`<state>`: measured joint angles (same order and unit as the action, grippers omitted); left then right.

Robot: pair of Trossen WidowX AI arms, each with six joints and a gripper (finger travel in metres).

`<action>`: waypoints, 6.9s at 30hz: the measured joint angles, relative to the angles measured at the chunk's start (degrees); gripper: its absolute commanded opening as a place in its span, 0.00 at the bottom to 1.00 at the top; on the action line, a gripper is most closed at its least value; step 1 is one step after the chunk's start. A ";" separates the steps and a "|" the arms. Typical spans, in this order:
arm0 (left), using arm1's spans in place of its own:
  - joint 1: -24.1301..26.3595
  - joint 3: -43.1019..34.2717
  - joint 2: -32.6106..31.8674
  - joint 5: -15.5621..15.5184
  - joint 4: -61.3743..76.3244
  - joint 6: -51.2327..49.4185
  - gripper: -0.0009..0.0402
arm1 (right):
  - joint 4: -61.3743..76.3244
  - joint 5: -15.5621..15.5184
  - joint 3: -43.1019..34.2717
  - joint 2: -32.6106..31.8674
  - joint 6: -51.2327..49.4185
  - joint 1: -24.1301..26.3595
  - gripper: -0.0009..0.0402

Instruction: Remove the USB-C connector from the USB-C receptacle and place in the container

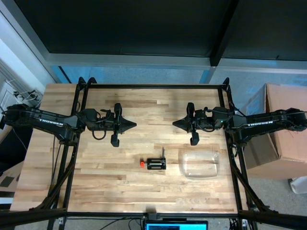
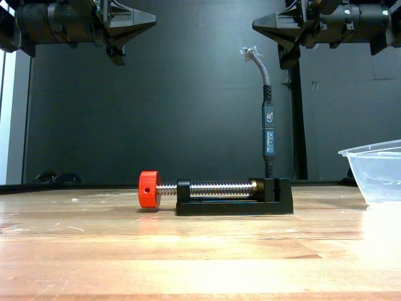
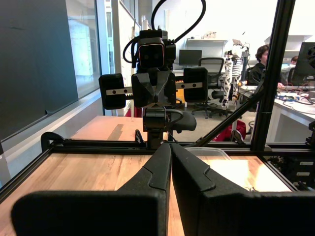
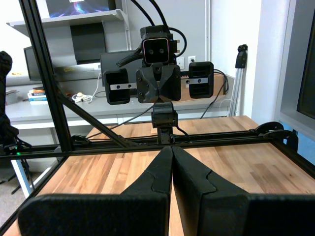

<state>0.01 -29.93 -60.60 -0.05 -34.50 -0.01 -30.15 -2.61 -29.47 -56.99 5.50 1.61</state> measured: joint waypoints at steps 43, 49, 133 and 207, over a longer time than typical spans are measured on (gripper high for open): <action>0.00 0.00 -0.42 0.02 0.00 0.00 0.02 | 0.28 0.00 0.00 -0.52 0.02 0.02 0.02; 0.00 0.00 -0.42 0.02 0.00 0.00 0.02 | 7.32 -0.02 -3.15 -0.61 2.73 0.00 0.02; 0.00 0.00 -0.39 0.04 0.00 0.00 0.02 | 88.02 4.52 -56.54 -40.19 1.66 -6.29 0.59; 0.00 0.00 -0.57 0.04 0.00 0.00 0.02 | 72.63 3.02 -47.43 -44.63 3.23 -10.69 0.02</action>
<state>0.01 -29.93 -61.17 -0.01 -34.50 -0.01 42.48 0.40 -76.90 -101.62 8.73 -9.08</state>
